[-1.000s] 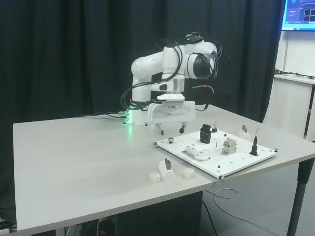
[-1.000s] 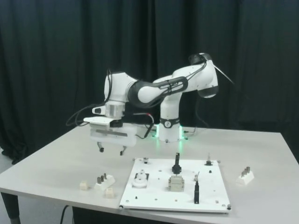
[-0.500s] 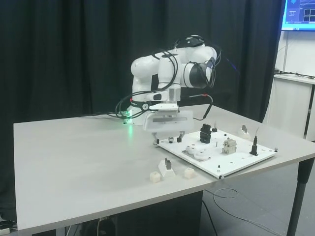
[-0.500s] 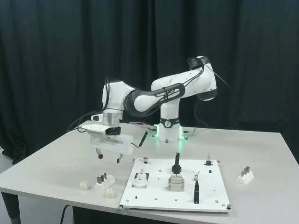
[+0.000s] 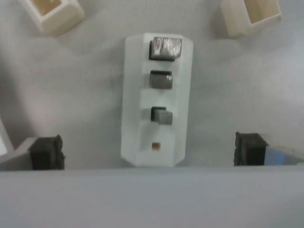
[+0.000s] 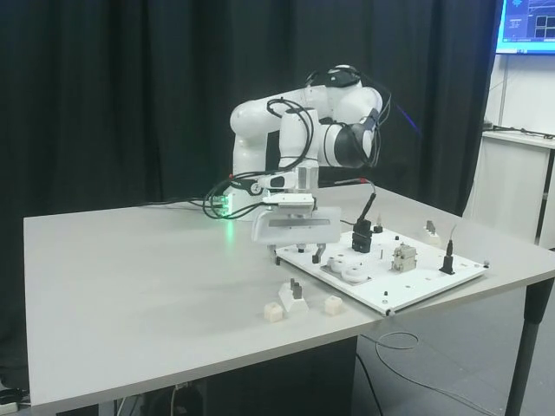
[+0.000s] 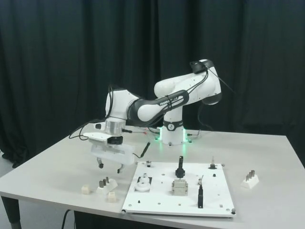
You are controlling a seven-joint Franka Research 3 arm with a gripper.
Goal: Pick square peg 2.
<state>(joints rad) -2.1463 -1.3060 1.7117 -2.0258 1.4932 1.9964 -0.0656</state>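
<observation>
We hold our pincer (image 5: 147,152) spread apart above the white peg holder (image 5: 156,99) on the grey surface (image 6: 130,269); square peg 2 (image 5: 161,80) stands in it, between its two neighbouring pegs.

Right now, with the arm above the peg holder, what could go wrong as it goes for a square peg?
1. The three pegs sit close in a row in the white holder, so the open pincer may catch a neighbour of the middle peg.
2. Two small open boxes lie beside the holder; a finger could knock one.
3. The holder looks loose on the table and might lift with the peg.
</observation>
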